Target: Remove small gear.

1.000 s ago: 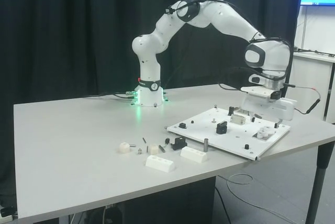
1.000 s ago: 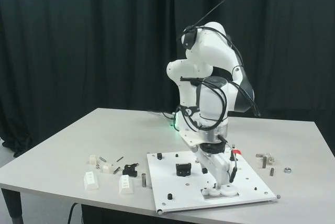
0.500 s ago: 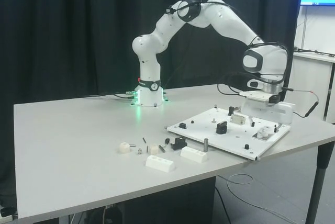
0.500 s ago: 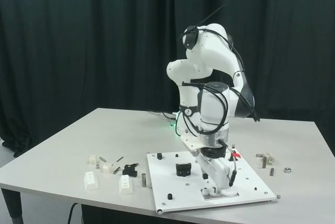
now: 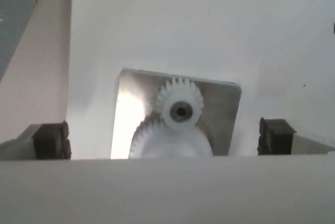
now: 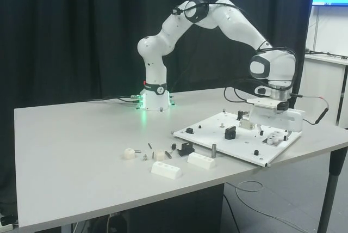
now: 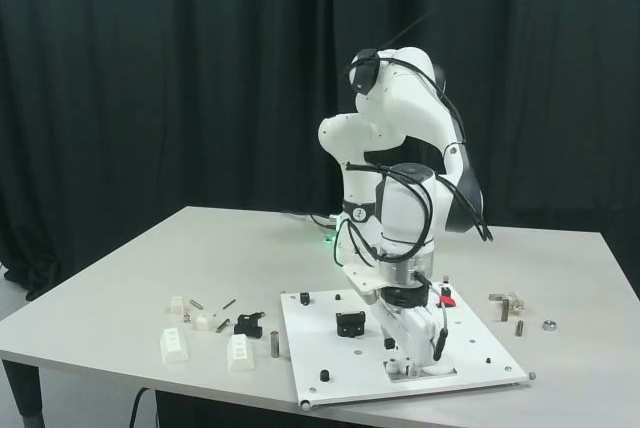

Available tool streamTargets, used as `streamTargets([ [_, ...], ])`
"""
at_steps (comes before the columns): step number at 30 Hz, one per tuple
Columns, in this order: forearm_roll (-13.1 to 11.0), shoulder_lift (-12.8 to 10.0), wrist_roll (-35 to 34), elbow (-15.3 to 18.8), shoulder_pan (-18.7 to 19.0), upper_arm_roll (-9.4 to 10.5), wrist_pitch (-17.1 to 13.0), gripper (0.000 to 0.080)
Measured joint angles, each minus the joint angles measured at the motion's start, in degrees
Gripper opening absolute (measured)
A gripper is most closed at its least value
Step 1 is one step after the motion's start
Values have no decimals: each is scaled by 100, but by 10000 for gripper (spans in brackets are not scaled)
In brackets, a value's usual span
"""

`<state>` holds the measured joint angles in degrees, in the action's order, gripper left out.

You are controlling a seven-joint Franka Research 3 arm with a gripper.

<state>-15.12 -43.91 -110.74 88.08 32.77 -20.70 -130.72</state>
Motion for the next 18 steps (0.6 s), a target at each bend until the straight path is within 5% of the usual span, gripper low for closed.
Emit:
streamTargets([
  [18, 0, -21, 0, 199, 2, 45, -411, 800],
])
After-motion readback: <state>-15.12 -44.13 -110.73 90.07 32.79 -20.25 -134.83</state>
